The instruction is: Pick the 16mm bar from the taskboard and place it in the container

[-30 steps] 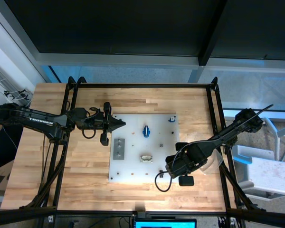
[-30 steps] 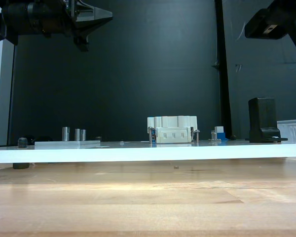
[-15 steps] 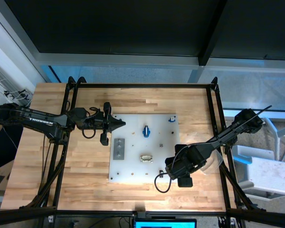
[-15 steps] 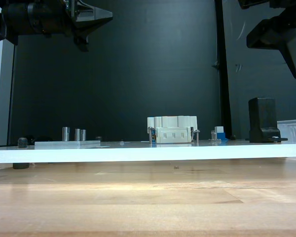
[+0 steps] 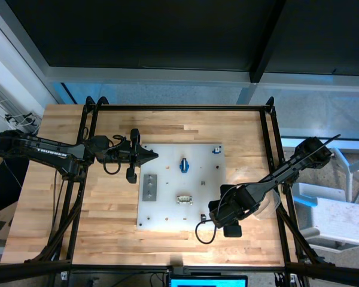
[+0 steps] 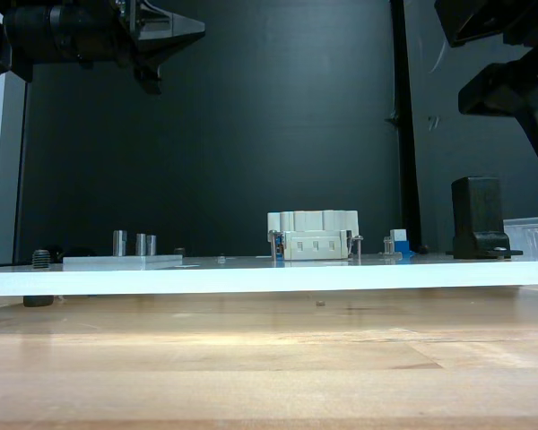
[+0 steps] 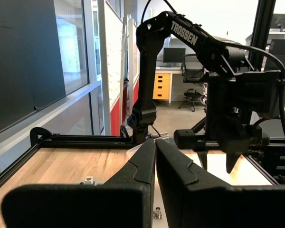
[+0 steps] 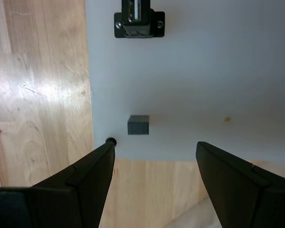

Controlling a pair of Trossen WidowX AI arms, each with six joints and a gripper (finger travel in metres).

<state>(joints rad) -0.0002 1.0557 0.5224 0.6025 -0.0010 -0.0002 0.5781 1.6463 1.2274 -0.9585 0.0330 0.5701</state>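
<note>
two grippers: right gripper (image 8: 155,145), fingers spread, hangs over the taskboard's (image 5: 167,209) near corner; bars (image 6: 141,244) stand in a grey block (image 5: 150,186) well to its left, container (image 5: 266,207) just to its right, contents unclear. left gripper (image 5: 152,155), pressed together, hovers beyond the block.

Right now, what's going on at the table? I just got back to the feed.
The right end effector hangs open above the near right corner of the taskboard, holding nothing, with a small dark fitting below it. The left end effector is shut, raised over the board's far left edge. Metal bars stand in the grey block, none gripped. The container sits just right of the board, partly hidden by the right arm.
</note>
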